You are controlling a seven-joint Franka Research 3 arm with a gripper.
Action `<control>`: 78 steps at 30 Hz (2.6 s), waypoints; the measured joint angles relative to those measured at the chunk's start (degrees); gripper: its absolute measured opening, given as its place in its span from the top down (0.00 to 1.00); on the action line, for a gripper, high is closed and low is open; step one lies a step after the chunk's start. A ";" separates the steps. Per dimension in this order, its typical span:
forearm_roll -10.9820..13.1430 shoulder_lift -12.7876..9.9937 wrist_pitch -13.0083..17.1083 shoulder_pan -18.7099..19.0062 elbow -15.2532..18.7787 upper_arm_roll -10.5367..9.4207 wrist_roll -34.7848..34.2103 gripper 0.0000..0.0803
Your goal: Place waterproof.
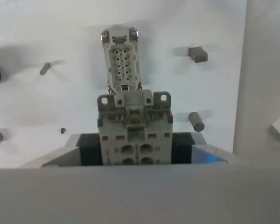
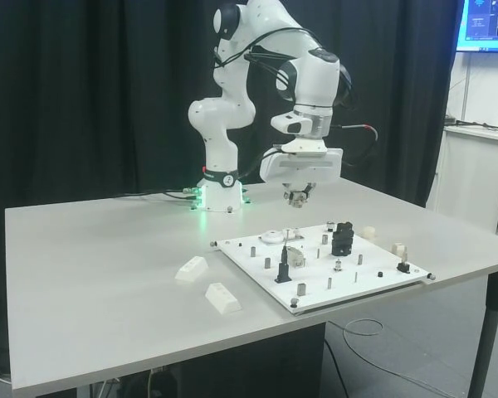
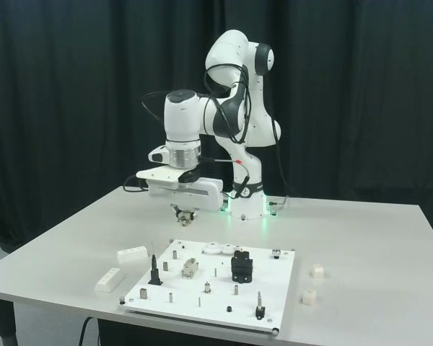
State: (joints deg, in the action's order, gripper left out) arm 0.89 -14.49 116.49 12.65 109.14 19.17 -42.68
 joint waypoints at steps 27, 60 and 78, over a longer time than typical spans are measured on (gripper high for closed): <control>4.20 1.67 -4.55 9.06 0.03 -4.21 -10.87 0.61; 4.91 -5.36 6.86 26.65 -0.28 -6.39 -28.49 0.61; 10.04 -15.48 13.58 29.95 -3.67 -6.78 -29.06 0.61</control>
State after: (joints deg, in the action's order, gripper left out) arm 10.93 -29.97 130.07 42.60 105.48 12.39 -71.74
